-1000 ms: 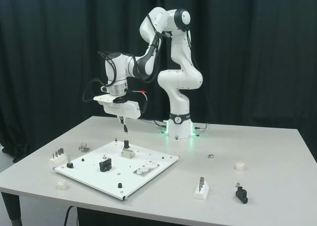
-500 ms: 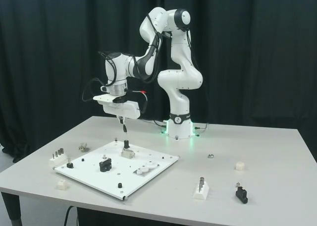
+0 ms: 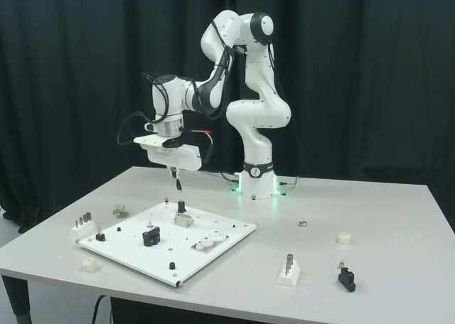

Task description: Place USB.

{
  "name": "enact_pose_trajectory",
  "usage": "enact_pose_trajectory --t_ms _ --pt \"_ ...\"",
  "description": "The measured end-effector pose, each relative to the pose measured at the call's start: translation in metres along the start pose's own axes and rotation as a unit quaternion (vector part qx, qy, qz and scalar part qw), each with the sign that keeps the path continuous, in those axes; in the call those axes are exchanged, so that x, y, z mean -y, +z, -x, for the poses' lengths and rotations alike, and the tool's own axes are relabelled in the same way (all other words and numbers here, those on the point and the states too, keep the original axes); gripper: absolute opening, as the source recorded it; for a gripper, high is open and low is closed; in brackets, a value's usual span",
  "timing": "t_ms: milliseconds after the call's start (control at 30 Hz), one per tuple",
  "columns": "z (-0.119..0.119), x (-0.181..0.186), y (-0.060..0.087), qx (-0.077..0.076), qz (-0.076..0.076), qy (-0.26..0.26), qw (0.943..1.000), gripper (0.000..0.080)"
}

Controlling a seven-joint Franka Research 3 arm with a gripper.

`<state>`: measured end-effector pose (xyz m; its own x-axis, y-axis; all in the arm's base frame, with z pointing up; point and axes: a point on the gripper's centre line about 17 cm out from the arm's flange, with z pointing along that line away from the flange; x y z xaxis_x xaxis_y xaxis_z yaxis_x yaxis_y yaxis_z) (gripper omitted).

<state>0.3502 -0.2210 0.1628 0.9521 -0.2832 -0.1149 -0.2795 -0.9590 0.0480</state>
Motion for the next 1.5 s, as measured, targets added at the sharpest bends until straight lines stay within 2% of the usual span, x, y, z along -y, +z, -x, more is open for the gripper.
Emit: enact_pose_trajectory --t_ms 233,433,600,900,1200,1367,1500 --pt "-0.01 0.026 -0.004 -0.009 0.005 -0.03 0.9995 0.0018" --pt "-0.019 0.062 -0.009 -0.018 0.003 -0.063 0.9978 0.0018" --pt "-0.02 0.101 -0.01 -0.02 0.004 -0.087 0.996 0.0018" --pt "-0.009 0.181 -0.008 -0.017 0.016 -0.116 0.9929 0.0018" --pt "0.014 0.266 -0.002 -0.021 0.043 -0.141 0.9889 0.0018" --pt "0.029 0.311 -0.002 -0.032 0.06 -0.149 0.9865 0.0018" --pt "0.039 0.339 -0.003 -0.045 0.078 -0.168 0.9816 0.0018"
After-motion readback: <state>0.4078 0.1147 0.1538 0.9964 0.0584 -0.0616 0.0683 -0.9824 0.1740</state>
